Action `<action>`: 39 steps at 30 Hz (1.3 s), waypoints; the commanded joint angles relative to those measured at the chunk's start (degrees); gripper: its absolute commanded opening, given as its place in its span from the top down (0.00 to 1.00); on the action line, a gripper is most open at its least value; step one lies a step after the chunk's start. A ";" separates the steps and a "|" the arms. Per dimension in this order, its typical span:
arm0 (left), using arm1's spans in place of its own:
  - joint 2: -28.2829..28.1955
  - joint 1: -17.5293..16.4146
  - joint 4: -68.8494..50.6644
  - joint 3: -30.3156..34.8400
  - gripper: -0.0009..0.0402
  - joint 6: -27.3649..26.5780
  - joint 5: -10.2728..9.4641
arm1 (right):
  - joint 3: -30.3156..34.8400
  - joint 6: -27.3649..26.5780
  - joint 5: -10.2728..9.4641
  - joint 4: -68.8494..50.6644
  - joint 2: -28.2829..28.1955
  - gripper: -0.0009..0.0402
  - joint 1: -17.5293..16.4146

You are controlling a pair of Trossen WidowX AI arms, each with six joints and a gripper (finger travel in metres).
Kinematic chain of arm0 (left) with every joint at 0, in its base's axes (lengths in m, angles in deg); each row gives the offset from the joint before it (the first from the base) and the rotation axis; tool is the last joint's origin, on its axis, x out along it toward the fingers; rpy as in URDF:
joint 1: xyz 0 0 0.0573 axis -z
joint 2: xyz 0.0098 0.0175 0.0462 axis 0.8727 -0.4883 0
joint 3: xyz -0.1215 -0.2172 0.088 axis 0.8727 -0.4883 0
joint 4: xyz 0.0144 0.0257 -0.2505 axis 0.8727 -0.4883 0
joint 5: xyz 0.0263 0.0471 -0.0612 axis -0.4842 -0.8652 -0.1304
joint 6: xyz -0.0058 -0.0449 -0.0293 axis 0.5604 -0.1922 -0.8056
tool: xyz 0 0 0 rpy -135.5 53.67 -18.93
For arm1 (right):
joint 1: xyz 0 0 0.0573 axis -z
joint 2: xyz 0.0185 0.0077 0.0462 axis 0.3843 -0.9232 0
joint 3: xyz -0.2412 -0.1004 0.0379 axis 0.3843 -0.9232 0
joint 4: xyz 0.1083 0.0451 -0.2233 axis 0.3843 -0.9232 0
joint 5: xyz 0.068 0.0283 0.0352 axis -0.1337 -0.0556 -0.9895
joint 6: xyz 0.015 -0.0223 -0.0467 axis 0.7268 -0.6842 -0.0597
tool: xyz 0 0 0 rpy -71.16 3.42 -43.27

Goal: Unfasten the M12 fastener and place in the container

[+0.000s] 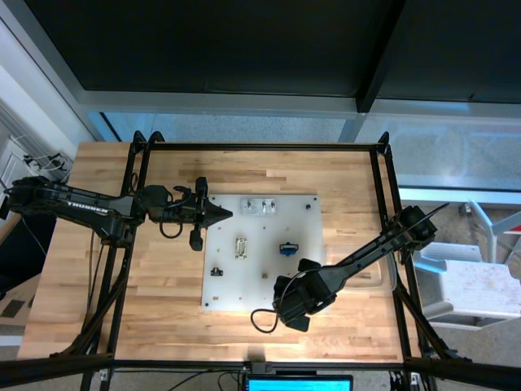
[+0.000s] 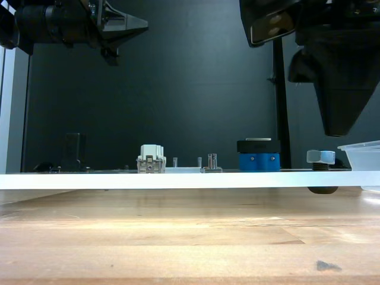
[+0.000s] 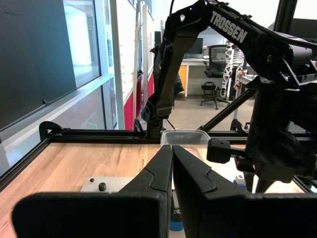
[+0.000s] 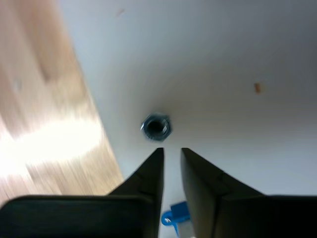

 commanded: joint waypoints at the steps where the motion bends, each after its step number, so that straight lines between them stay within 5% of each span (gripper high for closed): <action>1: 0.00 0.00 -0.07 0.00 0.98 0.02 -0.15 | 0.02 11.65 -0.17 0.90 0.02 0.71 0.13; 5: 0.00 -0.04 -0.02 0.00 0.98 0.02 -0.17 | 0.02 20.94 -1.53 1.81 0.02 0.52 0.22; 15: 0.00 0.00 -0.02 0.00 0.98 0.02 -0.15 | 0.15 22.27 -3.02 2.34 0.00 0.21 0.28; 39: 0.00 -0.02 -0.02 0.00 0.98 0.02 -0.15 | 3.10 22.69 -2.97 -0.15 -0.52 0.21 0.52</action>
